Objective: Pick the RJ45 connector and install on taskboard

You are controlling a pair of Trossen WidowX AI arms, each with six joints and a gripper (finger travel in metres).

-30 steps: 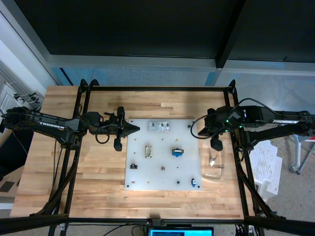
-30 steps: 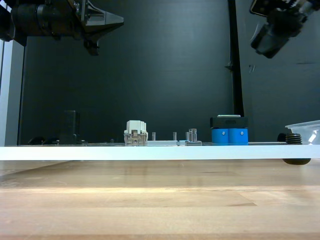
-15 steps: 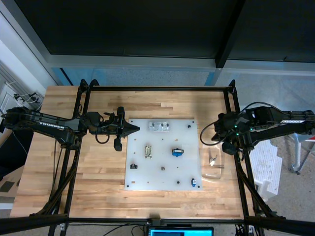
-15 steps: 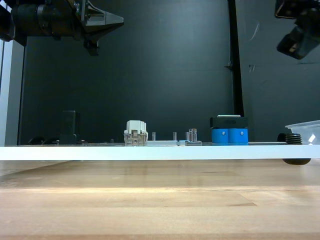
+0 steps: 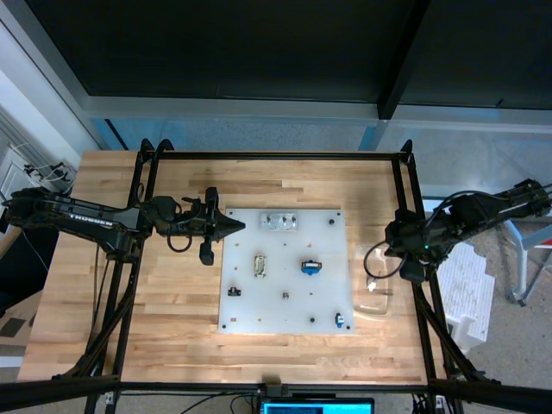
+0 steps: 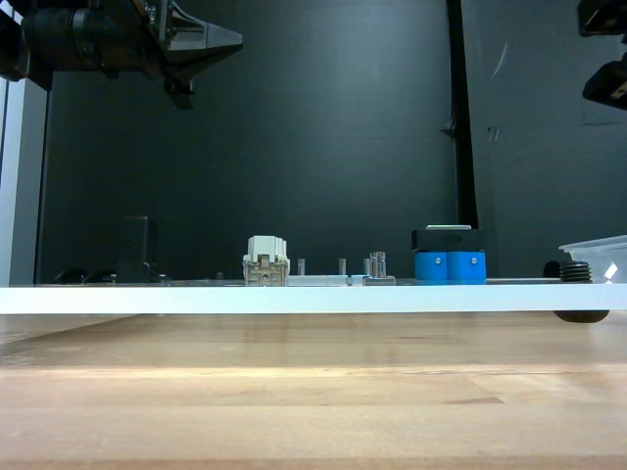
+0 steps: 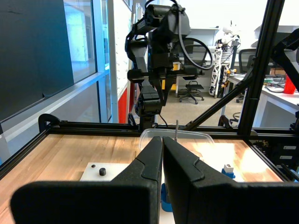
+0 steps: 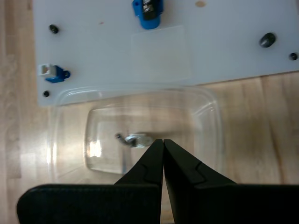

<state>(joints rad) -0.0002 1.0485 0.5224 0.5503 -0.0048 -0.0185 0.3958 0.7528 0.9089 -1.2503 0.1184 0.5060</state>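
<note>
The right gripper (image 8: 163,140) hangs above the clear tray (image 8: 205,100), fingers pressed together and empty. The RJ45 connector (image 8: 139,139) lies inside that tray, beside the taskboard (image 8: 219,28). The left gripper (image 7: 162,140), likewise clenched and empty, sits raised at the board's left edge.

A light wooden table (image 5: 172,285), made of many long strips, is seen across the middle of the high view. A big white square taskboard (image 5: 259,306) is laid flat on it, a little right of the middle of the frame, and a dark foot (image 6: 578,315) is seen under it. A clear plastic tray (image 5: 385,303) is set on the wood just beside the board's right edge.
</note>
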